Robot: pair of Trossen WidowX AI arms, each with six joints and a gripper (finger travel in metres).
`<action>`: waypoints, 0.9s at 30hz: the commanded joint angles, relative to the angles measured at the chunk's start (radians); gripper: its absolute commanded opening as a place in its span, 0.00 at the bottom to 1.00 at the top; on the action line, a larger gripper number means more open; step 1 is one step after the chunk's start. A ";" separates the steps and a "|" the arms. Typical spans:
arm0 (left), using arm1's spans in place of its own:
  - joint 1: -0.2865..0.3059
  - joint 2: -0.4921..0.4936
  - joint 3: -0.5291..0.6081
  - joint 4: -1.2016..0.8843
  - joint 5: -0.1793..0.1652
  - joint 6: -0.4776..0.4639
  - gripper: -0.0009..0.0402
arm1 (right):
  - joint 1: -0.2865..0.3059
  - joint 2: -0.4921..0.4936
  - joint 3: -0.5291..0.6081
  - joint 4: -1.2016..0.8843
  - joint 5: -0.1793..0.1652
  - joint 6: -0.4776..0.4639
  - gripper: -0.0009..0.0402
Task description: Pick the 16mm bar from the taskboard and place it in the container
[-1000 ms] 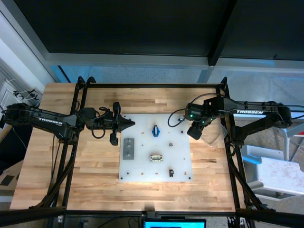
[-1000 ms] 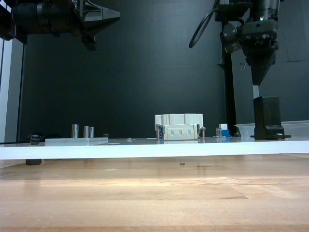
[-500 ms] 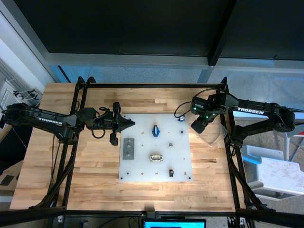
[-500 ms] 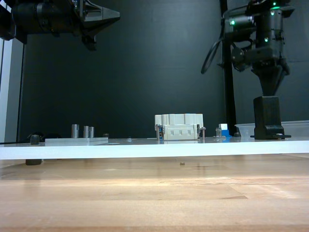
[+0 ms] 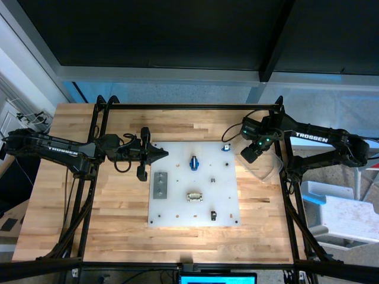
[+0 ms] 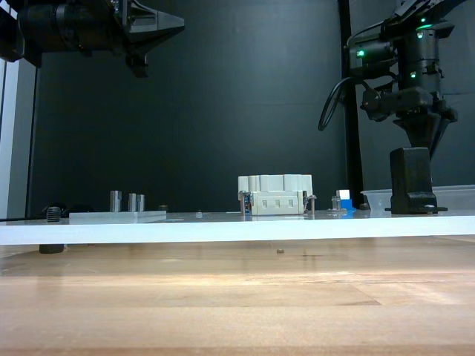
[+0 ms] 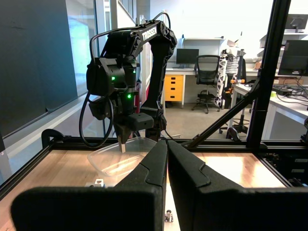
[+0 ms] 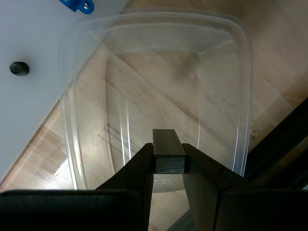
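The right claw (image 8: 168, 166) is clamped on the 16mm bar (image 8: 169, 149), its two fingers (image 8: 139, 173) pressing the bar's sides so that the dark, square-ended piece sticks out past the tips. Claw and bar point down into the mouth of the container (image 8: 243, 96), a clear tub with rounded corners through whose bottom the wood grain shows. From the left wrist camera the bar (image 7: 122, 145) hangs at about the level of the tub's rim (image 7: 103, 155); whether its tip is below the rim I cannot tell. The container (image 5: 269, 170) sits on the counter (image 5: 118, 236) just beside the right edge of the taskboard (image 5: 177, 207), near the board's far right corner, with the right claw (image 5: 249, 155) above it. On the white board stand the grey metal block (image 5: 160, 184), the blue knob (image 5: 193, 163) and the silver connector (image 5: 194, 196), all well apart from the tub. The left claw (image 5: 161, 152) hangs high over the board's far left corner, its fingers (image 7: 149, 168) pressed together on nothing.
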 commanded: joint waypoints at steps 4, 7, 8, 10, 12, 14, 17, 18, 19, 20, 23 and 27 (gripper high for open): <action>0.000 0.000 0.000 0.000 0.000 0.000 0.02 | 0.001 0.001 -0.006 0.003 0.000 0.002 0.09; 0.000 0.000 0.000 0.000 0.000 0.000 0.02 | 0.001 0.001 -0.005 0.002 0.001 -0.002 0.09; 0.000 0.000 0.000 0.000 0.000 0.000 0.02 | 0.001 0.001 -0.005 0.002 0.001 -0.002 0.09; 0.000 0.000 0.000 0.000 0.000 0.000 0.02 | 0.002 0.001 -0.005 0.002 0.001 -0.002 0.09; 0.000 0.000 0.000 0.000 0.000 0.000 0.02 | 0.002 0.001 -0.005 0.000 0.001 -0.002 0.09; 0.000 0.000 0.000 0.000 0.000 0.000 0.02 | 0.002 0.001 -0.006 0.000 0.004 -0.008 0.11; 0.000 0.000 0.000 0.000 0.000 0.000 0.02 | 0.002 0.001 -0.006 -0.001 0.011 -0.009 0.17; 0.000 0.000 0.000 0.000 0.000 0.000 0.02 | 0.002 0.001 -0.006 -0.002 0.011 -0.010 0.20; 0.000 0.000 0.000 0.000 0.000 0.000 0.02 | 0.002 0.001 -0.006 -0.002 0.011 -0.010 0.23; 0.000 0.000 0.000 0.000 0.000 0.000 0.02 | 0.002 0.001 -0.006 -0.002 0.011 -0.010 0.25; 0.000 0.000 0.000 0.000 0.000 0.000 0.02 | 0.002 0.001 -0.006 -0.001 0.011 -0.010 0.34; 0.000 0.000 0.000 0.000 0.000 0.000 0.02 | 0.002 0.001 -0.006 -0.001 0.011 -0.010 0.45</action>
